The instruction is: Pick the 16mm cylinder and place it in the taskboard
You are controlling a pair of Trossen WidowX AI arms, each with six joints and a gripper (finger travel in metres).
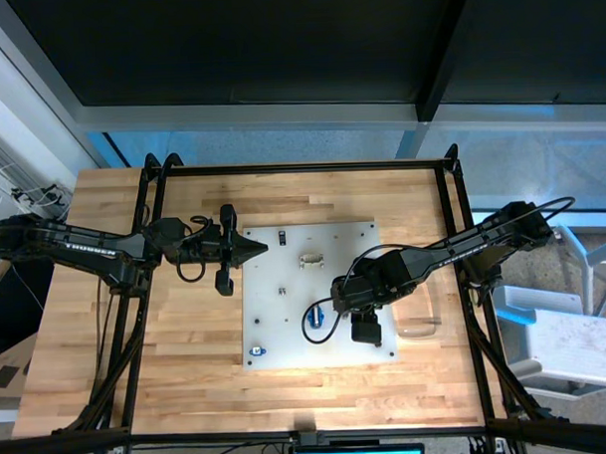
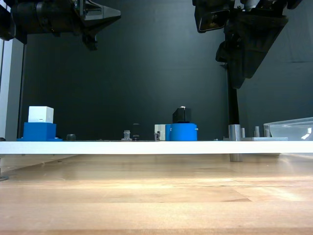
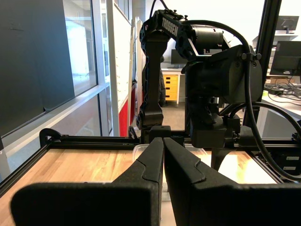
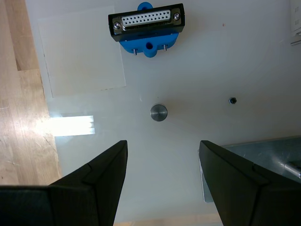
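Bench point(image 1: 187, 331): pale wood planks, bare along the near edge and the left side.
Frame point(image 1: 301, 167): black rails along the far, left and right edges of the bench.
Taskboard point(image 1: 286, 317): flat white square plate at the bench's middle; the low view shows it standing a little above the wood.
Tray point(image 1: 418, 331): clear plastic, just beside the taskboard's right edge, toward the bench's right edge.
Left claw point(image 3: 163, 139): in the air between the bench's left edge and the taskboard, fingers pressed together.
Right claw point(image 4: 162, 142): in the air over the taskboard's near-right part, fingers spread, holding nothing.
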